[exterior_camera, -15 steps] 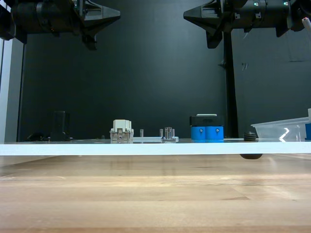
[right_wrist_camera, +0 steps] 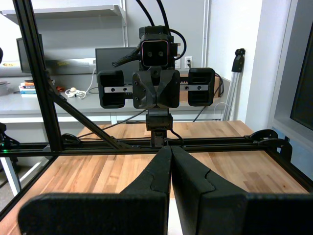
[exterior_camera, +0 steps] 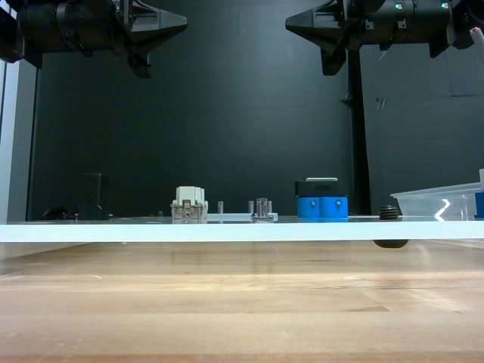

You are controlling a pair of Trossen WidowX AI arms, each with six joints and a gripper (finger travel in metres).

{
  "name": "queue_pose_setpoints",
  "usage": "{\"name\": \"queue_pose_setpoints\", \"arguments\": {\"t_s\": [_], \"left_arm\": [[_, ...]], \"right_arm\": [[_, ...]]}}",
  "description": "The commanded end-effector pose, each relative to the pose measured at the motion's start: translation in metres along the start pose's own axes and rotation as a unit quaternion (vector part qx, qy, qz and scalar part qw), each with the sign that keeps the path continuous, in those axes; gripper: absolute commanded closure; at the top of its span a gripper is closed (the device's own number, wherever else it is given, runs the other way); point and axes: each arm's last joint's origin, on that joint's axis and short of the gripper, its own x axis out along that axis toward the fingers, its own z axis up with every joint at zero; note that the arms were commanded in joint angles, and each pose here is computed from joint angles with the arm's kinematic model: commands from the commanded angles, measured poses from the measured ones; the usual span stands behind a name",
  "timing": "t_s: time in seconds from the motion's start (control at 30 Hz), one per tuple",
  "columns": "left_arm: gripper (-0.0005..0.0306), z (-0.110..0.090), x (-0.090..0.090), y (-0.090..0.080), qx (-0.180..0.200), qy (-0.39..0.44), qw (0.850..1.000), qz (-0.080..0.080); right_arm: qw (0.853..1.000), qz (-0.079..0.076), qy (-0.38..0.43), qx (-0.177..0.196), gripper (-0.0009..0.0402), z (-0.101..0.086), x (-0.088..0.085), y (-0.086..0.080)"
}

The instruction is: Remove the rj45 connector and place it in the container

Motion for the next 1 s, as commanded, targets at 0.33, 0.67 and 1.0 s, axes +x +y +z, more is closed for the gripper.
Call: {"name": "queue_pose_setpoints", "arguments": {"t_s": [0.33, 0.67, 1.0], "left_arm": [[0.03, 0.0, 0.0, 0.0, 0.0, 0.0, 1.0, 0.0], [0.03, 0.0, 0.0, 0.0, 0.0, 0.0, 1.0, 0.0], [0.03, 0.0, 0.0, 0.0, 0.0, 0.0, 1.0, 0.0]], "right_arm": [[0.994, 0.016, 0.105, 0.003, 0.0394, 0.011, 0.002, 0.007], [0.961, -0.033, 0.274, -0.011, 0.0394, 0.031, -0.009, 0.024], [0.928, -0.037, 0.37, 0.0, 0.0394, 0.033, -0.026, 0.045]]}}
